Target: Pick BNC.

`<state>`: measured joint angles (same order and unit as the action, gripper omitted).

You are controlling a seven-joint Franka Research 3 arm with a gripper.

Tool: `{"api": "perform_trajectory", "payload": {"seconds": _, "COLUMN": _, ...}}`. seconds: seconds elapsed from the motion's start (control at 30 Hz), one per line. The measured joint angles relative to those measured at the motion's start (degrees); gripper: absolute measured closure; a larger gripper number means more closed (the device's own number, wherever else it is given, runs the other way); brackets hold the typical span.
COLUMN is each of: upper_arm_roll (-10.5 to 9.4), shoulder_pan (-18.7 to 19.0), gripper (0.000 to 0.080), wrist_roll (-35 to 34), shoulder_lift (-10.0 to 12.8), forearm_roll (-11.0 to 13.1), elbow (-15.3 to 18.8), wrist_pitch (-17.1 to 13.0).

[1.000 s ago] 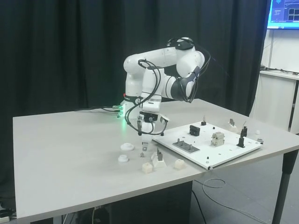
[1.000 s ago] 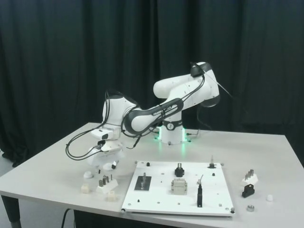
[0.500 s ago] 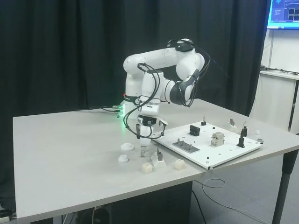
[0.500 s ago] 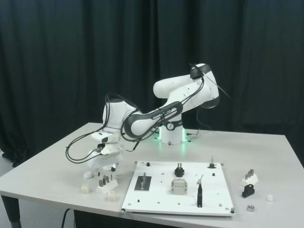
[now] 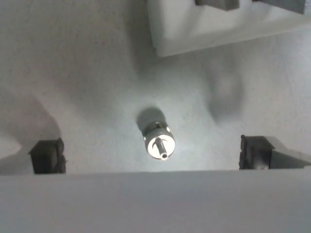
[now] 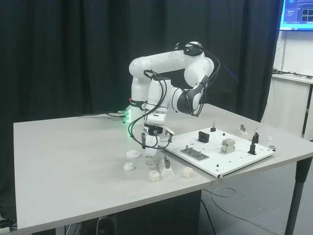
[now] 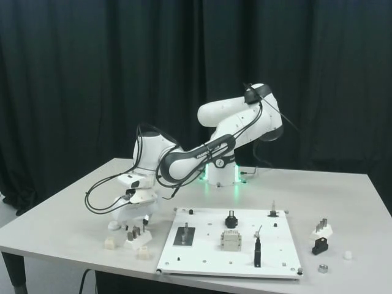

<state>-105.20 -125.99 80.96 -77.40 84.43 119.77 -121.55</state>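
The BNC (image 5: 158,141) is a small grey metal connector standing upright on the grey table, seen end-on in the wrist view. My gripper (image 5: 152,154) is open, low over the table, with one black fingertip (image 5: 47,156) on each side of the connector and wide gaps between. Neither finger touches it. In the first room view the gripper (image 6: 149,155) hangs just left of the white board and hides the connector. In the second room view the gripper (image 7: 136,220) is down near the table's front left.
A white holder with grey pins (image 6: 167,169) and two small white blocks (image 6: 154,176) lie close in front of the gripper. Two white discs (image 6: 132,154) sit to its left. The white board (image 6: 220,164) with mounted parts lies to the right.
The arm has lowered the gripper towards the table, bringing the open fingers down around the BNC. The connector has not moved.
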Motion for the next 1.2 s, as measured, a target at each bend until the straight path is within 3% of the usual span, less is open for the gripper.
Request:
{"api": "perform_trajectory", "payload": {"seconds": 0.4, "upper_arm_roll": -0.44, "shoulder_pan": -0.06, "gripper": 0.0003, "wrist_roll": 0.39, "shoulder_lift": -0.33, "forearm_roll": 0.6, "elbow": -0.1, "wrist_pitch": -0.98}}
{"api": "perform_trajectory", "payload": {"seconds": 0.43, "upper_arm_roll": -0.45, "shoulder_pan": -0.07, "gripper": 0.012, "wrist_roll": 0.39, "shoulder_lift": -0.33, "forearm_roll": 0.6, "elbow": -0.12, "wrist_pitch": -1.05}}
{"api": "perform_trajectory", "payload": {"seconds": 0.6, "upper_arm_roll": -0.48, "shoulder_pan": -0.17, "gripper": 0.012, "wrist_roll": 0.39, "shoulder_lift": -0.33, "forearm_roll": 0.61, "elbow": -0.34, "wrist_pitch": -1.1}}
{"api": "perform_trajectory", "payload": {"seconds": 0.63, "upper_arm_roll": -0.5, "shoulder_pan": -0.21, "gripper": 0.0284, "wrist_roll": 0.39, "shoulder_lift": -0.33, "forearm_roll": 0.63, "elbow": -0.4, "wrist_pitch": -1.1}}
{"api": "perform_trajectory", "payload": {"seconds": 0.93, "upper_arm_roll": -1.1, "shoulder_pan": -0.52, "gripper": 0.0284, "wrist_roll": 0.39, "shoulder_lift": -0.57, "forearm_roll": 1.44, "elbow": -0.89, "wrist_pitch": -1.11}}
{"api": "perform_trajectory", "payload": {"seconds": 0.97, "upper_arm_roll": -1.1, "shoulder_pan": -0.53, "gripper": 0.0679, "wrist_roll": 0.39, "shoulder_lift": -0.63, "forearm_roll": 1.45, "elbow": -0.92, "wrist_pitch": -1.15}}
{"api": "perform_trajectory", "payload": {"seconds": 1.2, "upper_arm_roll": -1.2, "shoulder_pan": -0.71, "gripper": 0.0679, "wrist_roll": 0.39, "shoulder_lift": -0.66, "forearm_roll": 1.45, "elbow": -1.15, "wrist_pitch": -1.59}}
